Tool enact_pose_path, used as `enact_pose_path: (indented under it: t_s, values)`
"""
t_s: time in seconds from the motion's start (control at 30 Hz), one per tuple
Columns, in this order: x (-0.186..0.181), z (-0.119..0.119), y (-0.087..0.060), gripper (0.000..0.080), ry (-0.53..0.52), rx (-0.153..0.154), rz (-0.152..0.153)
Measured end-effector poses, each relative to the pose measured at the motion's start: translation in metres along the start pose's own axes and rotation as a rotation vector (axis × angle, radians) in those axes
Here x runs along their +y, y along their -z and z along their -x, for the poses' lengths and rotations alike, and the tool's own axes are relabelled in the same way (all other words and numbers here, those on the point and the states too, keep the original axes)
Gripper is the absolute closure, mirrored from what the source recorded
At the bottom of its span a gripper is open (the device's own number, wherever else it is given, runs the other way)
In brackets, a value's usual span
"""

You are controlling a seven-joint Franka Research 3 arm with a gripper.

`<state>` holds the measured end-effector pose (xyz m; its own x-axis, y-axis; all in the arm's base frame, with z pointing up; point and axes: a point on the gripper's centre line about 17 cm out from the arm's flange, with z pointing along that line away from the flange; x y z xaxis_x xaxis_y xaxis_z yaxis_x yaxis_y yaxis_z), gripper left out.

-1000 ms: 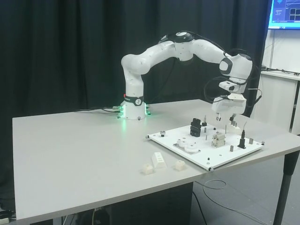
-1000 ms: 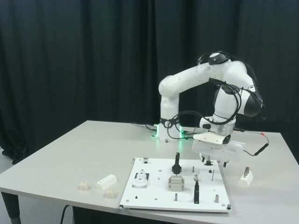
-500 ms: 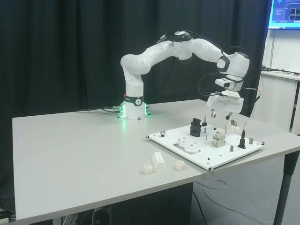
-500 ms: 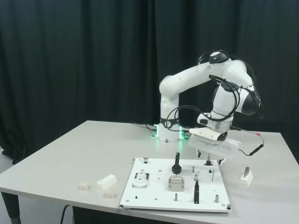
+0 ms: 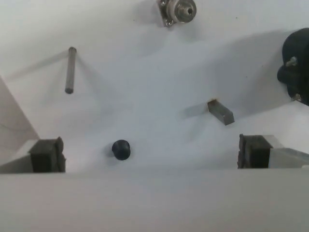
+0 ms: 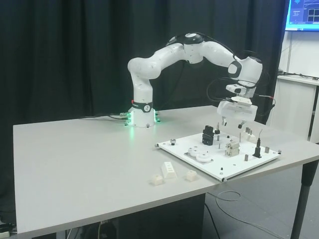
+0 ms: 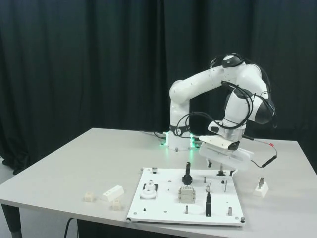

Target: Insert round peg 1.

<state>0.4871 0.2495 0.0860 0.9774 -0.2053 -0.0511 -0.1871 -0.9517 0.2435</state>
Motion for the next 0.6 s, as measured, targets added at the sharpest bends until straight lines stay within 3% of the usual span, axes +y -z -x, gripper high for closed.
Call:
enact_pose_path:
  t_s: [0.6]
  values:
    - [0.002, -0.005, -0.015, 0.0003, -0.01, 0.048, 0.012]
